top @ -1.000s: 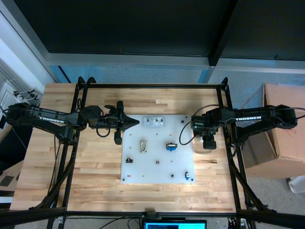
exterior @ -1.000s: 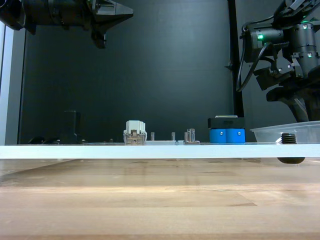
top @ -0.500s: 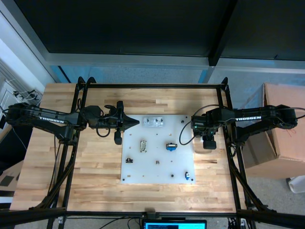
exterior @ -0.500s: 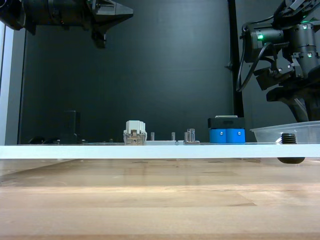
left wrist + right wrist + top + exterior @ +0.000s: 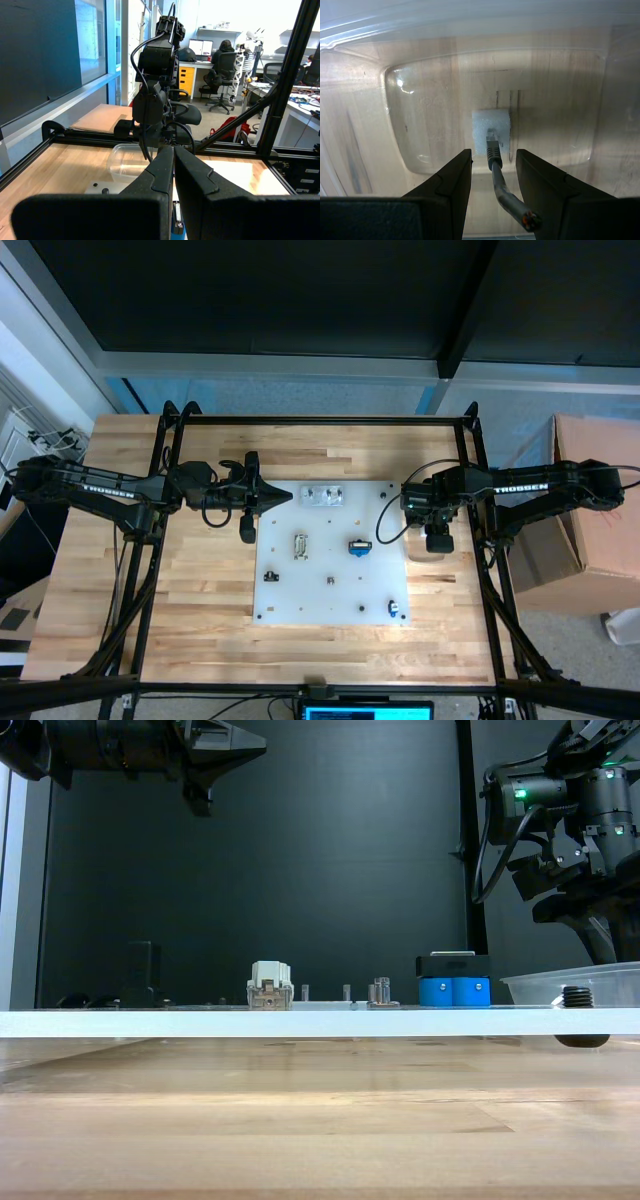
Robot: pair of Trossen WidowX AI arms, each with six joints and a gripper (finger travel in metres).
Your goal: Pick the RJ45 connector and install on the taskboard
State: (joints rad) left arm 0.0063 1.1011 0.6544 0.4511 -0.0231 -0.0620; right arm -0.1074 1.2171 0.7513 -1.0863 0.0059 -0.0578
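We spot no change btw earlier pics and now, in high or low view. L gripper (image 5: 286,497) hangs at same spot, high over board's (image 5: 300,590) far-left corner, fingers pressed together. R gripper (image 5: 437,540) sits at same place above tub (image 5: 424,554), fingers apart, gripping nothing. RJ45 connector (image 5: 491,136) lies free on tub floor, its cable running btw those fingers w/o touching; earlier pics don't show it.
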